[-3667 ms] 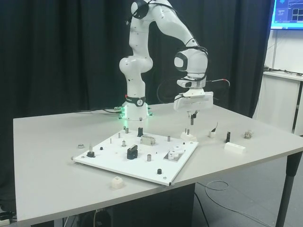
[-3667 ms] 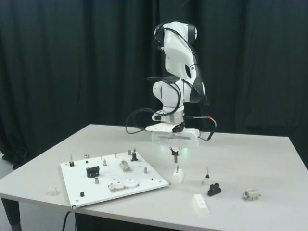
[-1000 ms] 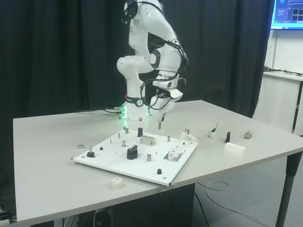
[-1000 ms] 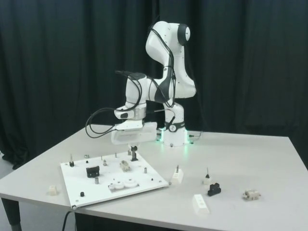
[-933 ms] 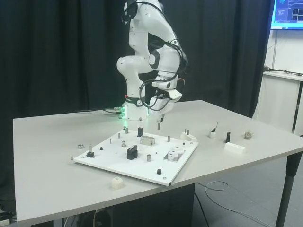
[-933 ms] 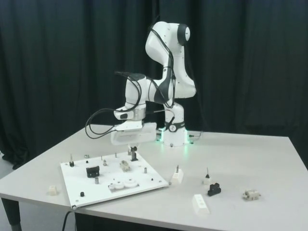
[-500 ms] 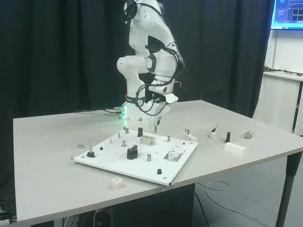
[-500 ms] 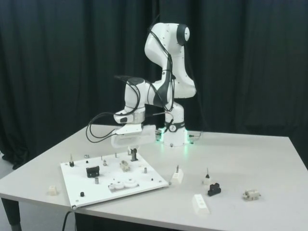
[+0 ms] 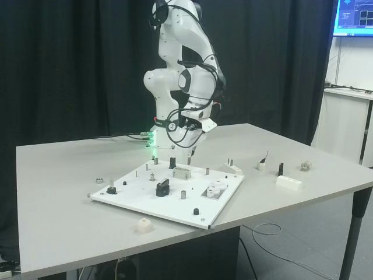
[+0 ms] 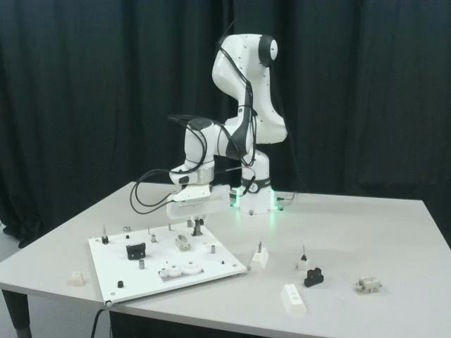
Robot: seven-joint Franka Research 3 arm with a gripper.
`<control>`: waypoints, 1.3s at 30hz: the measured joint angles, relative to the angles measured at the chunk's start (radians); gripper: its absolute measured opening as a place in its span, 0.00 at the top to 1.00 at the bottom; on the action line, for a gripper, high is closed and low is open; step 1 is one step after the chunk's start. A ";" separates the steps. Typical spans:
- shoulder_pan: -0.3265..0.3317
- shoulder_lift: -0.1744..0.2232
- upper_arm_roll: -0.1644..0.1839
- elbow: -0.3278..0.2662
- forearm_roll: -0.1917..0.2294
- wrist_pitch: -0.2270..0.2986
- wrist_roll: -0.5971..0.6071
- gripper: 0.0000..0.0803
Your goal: Insert square peg 3.
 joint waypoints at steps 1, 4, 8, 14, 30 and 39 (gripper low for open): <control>0.000 0.000 0.000 -0.002 0.000 0.001 0.000 0.86; 0.000 0.000 0.000 -0.009 0.000 0.003 -0.001 0.86; 0.000 0.000 0.000 -0.020 0.000 0.008 -0.003 0.86; 0.000 0.001 0.000 -0.038 0.004 0.021 -0.031 0.86; 0.000 0.018 0.000 -0.055 0.067 0.049 -0.103 0.86; 0.000 0.048 -0.002 -0.055 0.079 0.093 -0.126 0.86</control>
